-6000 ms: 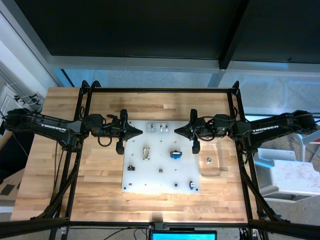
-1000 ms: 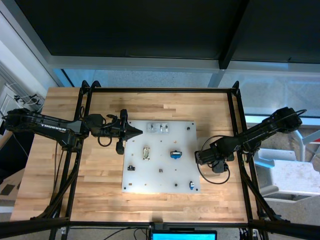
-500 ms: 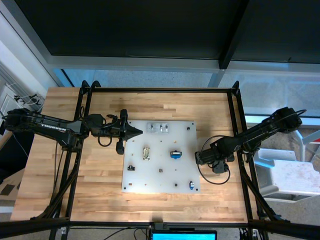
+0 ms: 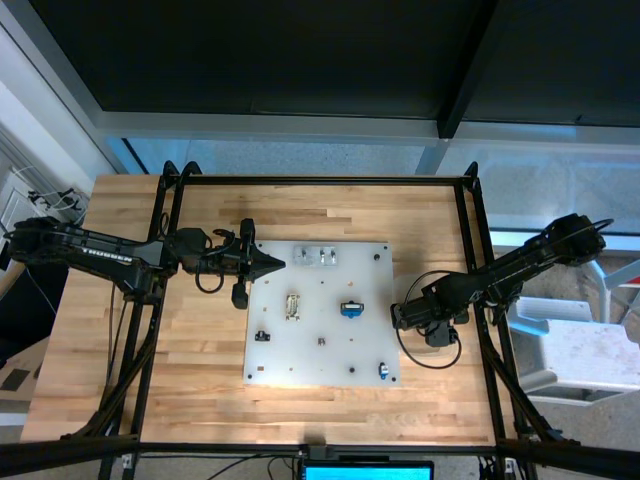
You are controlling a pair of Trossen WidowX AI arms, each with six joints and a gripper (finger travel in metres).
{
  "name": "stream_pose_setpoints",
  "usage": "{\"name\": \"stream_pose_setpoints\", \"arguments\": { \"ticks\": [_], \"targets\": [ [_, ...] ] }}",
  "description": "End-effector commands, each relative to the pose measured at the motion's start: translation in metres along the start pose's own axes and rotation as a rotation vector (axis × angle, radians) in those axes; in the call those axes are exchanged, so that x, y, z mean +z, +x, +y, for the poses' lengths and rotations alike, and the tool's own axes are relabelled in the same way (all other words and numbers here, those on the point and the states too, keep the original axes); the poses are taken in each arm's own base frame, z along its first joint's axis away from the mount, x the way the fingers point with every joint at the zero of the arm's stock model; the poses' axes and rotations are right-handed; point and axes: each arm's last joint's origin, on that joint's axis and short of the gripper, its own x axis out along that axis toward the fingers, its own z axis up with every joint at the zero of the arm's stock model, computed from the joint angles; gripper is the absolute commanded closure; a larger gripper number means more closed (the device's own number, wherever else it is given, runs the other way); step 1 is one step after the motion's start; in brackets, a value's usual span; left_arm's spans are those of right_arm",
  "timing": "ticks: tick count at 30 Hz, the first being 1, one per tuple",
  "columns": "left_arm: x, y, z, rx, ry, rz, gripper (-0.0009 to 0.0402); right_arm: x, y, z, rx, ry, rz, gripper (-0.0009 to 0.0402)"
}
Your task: Pick the M12 fastener and fasten on the M12 threads
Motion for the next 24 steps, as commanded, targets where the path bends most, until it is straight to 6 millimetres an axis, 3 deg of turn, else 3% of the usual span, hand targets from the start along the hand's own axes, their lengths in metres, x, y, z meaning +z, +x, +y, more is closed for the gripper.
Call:
{"name": "stream_pose_setpoints", "arguments": {
  "ticks": [1, 12, 18, 24],
  "targets": [
    [0.0, 0.0, 0.0, 0.0, 0.0, 0.0, 0.0393, 0.0, 0.001, -0.001, -0.007, 0.0, 0.0, 0.0268],
    [0.0, 0.0, 0.0, 0.0, 0.0, 0.0, 0.0393, 0.001, 0.001, -0.001, -0.01, -0.001, -0.001, 0.0342],
    [0.0, 0.0, 0.0, 0.0, 0.0, 0.0, 0.0393, 0.001, -0.003, -0.001, -0.013, -0.003, -0.001, 0.0358],
    [0.0, 0.0, 0.0, 0.0, 0.0, 0.0, 0.0393, 0.002, -0.02, -0.005, -0.004, -0.006, 0.001, 0.0358]
  ]
}}
